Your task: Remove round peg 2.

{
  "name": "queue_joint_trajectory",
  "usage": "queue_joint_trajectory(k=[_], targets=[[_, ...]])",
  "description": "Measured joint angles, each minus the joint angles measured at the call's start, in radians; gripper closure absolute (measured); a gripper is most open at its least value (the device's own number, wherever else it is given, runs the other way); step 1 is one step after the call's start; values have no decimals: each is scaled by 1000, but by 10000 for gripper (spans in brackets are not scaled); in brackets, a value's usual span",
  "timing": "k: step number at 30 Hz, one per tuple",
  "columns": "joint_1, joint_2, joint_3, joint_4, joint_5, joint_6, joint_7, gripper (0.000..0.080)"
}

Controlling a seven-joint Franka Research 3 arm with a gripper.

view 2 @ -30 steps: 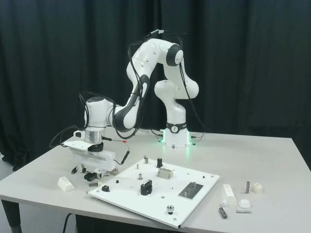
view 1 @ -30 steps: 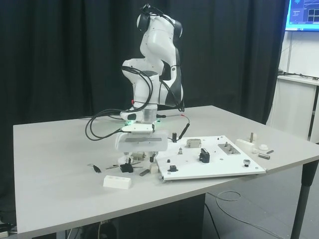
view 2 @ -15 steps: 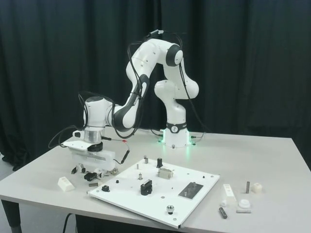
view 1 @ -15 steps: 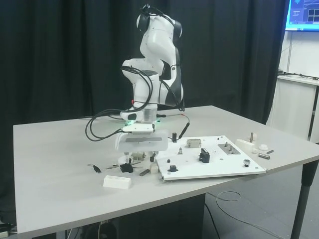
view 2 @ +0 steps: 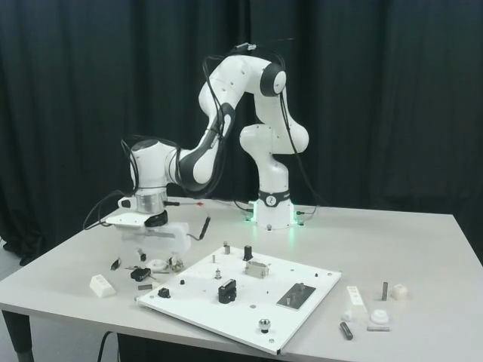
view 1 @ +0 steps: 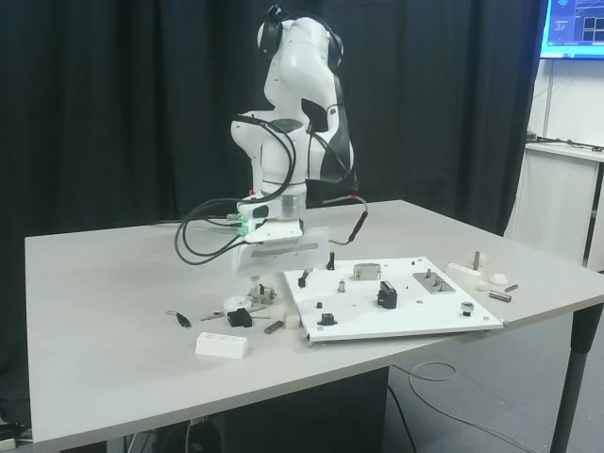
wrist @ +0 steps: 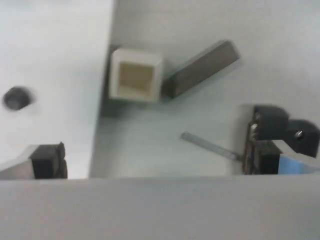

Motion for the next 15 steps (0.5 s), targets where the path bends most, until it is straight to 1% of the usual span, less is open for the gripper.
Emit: queue_joint_trajectory(k=[4,7,11,15], targets=[[8,-28,-2,-6,0,-54,0,3],[14,-49,-3,-18,-1,-83,3,3],[23,-79,-4,-43,-1,-107,13,3],[35,-109,-5,-76,-2,-119,35,3]])
